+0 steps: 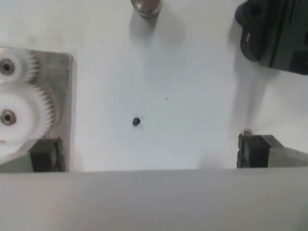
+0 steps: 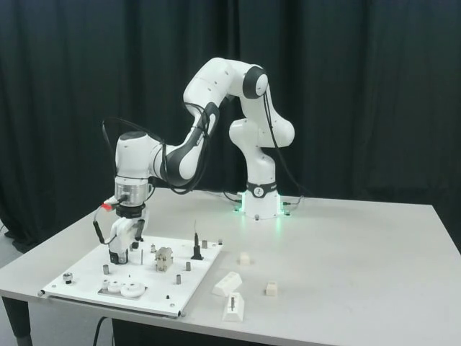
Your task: Insert square peg 1.
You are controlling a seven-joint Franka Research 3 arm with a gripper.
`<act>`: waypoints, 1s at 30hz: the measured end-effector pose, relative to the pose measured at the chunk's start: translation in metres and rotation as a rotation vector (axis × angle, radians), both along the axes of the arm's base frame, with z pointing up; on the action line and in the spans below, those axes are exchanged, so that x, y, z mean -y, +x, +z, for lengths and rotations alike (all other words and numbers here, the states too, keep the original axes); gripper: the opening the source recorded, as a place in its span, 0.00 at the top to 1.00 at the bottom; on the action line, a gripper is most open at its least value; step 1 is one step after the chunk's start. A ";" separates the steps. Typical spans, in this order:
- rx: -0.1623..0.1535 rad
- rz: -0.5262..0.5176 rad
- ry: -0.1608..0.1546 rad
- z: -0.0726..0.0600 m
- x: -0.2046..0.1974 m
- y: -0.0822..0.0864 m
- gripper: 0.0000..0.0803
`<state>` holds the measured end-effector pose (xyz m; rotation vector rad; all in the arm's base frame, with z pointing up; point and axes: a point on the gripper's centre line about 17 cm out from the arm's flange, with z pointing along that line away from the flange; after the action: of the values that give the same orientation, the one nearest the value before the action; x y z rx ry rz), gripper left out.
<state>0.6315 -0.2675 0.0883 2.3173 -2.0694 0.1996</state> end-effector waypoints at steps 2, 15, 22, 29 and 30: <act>-0.007 -0.007 0.005 0.000 -0.001 -0.001 0.00; -0.056 -0.025 0.024 -0.001 -0.012 -0.010 0.00; -0.073 -0.034 0.012 -0.002 -0.010 -0.014 0.00; -0.085 -0.037 0.002 -0.005 -0.007 -0.018 0.00; -0.087 -0.037 0.001 -0.006 -0.007 -0.018 0.00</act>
<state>0.6132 -0.2607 0.0822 2.2441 -2.0693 0.0954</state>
